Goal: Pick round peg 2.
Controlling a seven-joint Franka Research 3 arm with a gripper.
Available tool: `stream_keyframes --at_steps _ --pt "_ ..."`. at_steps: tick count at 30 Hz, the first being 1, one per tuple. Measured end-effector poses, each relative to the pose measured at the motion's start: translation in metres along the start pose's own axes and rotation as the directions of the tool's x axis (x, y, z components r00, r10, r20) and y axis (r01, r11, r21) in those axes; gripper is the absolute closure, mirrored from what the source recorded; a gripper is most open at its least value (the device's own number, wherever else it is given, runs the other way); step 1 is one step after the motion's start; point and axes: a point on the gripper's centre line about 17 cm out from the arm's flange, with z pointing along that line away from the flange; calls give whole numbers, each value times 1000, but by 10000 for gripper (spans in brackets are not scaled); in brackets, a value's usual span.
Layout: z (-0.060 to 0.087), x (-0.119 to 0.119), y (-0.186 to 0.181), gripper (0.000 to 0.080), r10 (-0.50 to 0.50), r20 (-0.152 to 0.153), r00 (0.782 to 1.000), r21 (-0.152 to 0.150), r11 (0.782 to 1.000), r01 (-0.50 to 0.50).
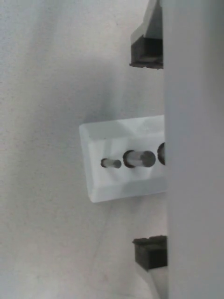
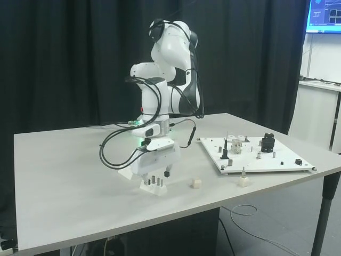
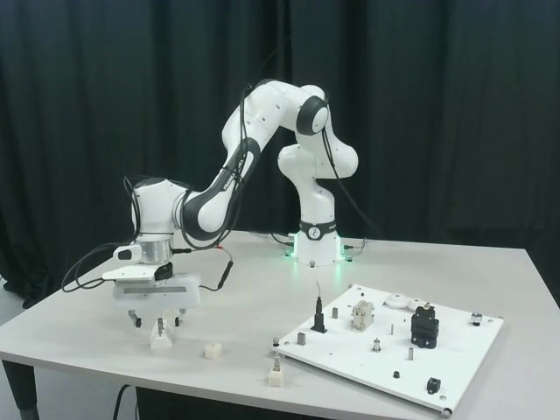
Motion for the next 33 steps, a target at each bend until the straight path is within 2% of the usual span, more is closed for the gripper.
stream_keyframes --at_steps 20,21,26,27,31,32,33 --pt "6 0 5 3 9 -1 1000 -3 1000 -9" --pt "6 0 5 164 7 -2 1000 -3 1000 -7" --pt "6 -1 8 164 1 -2 1000 -4 1000 -1" --pt "6 -1 8 344 1 -3 1000 -4 1000 -1" --pt "5 -1 10 344 2 -4 1000 -4 1000 -2" --pt "6 -1 10 528 2 -5 1000 -4 1000 -2" --pt "6 -1 10 528 2 -5 1000 -4 1000 -2"
